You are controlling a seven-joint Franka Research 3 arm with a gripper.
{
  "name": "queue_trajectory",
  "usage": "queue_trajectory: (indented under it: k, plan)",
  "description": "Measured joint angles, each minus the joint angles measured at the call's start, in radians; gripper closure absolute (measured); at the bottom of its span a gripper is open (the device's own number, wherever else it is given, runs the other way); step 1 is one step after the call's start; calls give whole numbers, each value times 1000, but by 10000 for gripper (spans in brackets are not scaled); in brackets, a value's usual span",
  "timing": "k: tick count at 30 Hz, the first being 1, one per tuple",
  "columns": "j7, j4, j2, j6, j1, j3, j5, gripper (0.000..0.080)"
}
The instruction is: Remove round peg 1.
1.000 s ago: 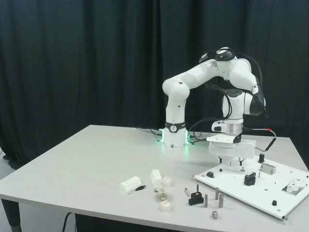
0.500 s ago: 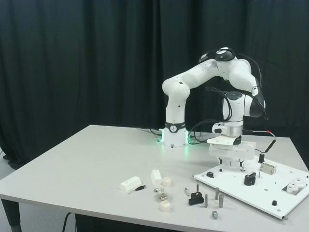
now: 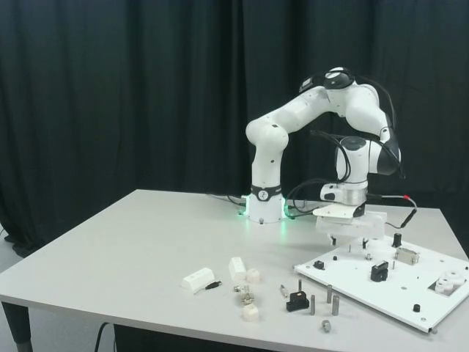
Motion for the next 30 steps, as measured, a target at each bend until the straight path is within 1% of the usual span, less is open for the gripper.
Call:
queue_trajectory:
  k: [3, 9, 17, 30]
  plan:
    - [0, -1, -13, 0, 0, -4, -16, 3]
    - [0, -1, -24, 0, -1, -6, -31, 3]
    - [0, -2, -25, -5, 0, -2, -32, 3]
    - [1, -2, -30, -4, 0, 17, -32, 3]
